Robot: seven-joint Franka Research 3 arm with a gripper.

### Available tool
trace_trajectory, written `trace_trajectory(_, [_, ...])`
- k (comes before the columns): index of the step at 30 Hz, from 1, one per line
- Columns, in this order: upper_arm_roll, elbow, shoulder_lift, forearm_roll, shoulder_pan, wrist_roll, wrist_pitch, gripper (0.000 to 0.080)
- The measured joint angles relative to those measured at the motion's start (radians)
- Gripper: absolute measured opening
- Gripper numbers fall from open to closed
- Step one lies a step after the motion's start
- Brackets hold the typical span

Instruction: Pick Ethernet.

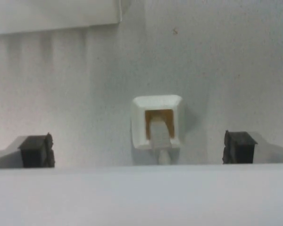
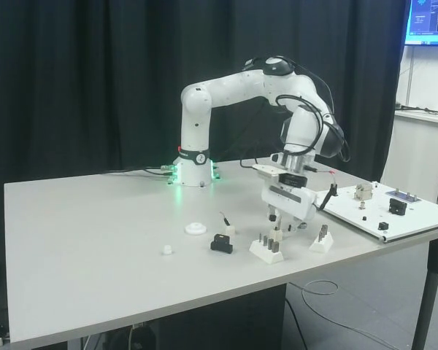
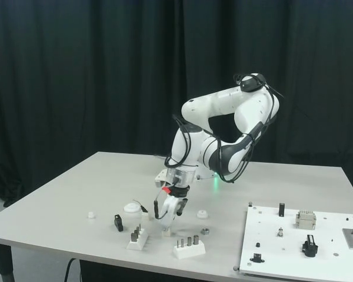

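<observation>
In the wrist view a small white Ethernet plug (image 1: 156, 122) stands on the grey table, its socket face toward the camera. My gripper (image 1: 137, 149) is open, with one black fingertip (image 1: 36, 150) well off to one side of the plug and the other on the opposite side; neither touches it. In the first room view the gripper (image 2: 285, 224) hangs low over the table's front, just above the little white plug (image 2: 277, 235). The second room view shows the gripper (image 3: 167, 216) pointing down over the same plug (image 3: 166, 232).
Two white peg holders (image 2: 267, 248) (image 2: 321, 240) stand close by the plug. A black part (image 2: 220, 243), a white gear (image 2: 196, 229) and a small white cap (image 2: 166, 249) lie to the left. A white task board (image 2: 416, 219) fills the table's right end.
</observation>
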Motion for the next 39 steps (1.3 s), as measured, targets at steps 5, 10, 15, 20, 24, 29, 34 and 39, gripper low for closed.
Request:
trace_trajectory(5, [0.004, -0.002, 0.0, 0.0, 0.0, 0.0, 0.004, 0.0798])
trace_trajectory(10, [0.004, -0.004, 0.0, 0.004, -0.003, 0.006, 0.004, 0.0798])
trace_trajectory(15, [0.004, -0.005, 0.0, 0.005, -0.006, 0.01, 0.004, 0.0438])
trace_trajectory(20, [0.004, -0.005, 0.0, 0.005, -0.008, 0.011, 0.004, 0.0438])
trace_trajectory(24, [-0.001, -0.005, 0.0, 0.005, -0.009, 0.011, 0.003, 0.0092])
trace_trajectory(29, [-0.015, -0.005, 0.0, 0.003, -0.008, 0.011, -0.006, 0.0074])
trace_trajectory(34, [-0.043, -0.005, -0.001, -0.009, -0.002, 0.011, -0.035, 0.0074])
trace_trajectory(39, [-0.074, -0.005, -0.003, -0.03, 0.007, 0.011, -0.067, 0.0074])
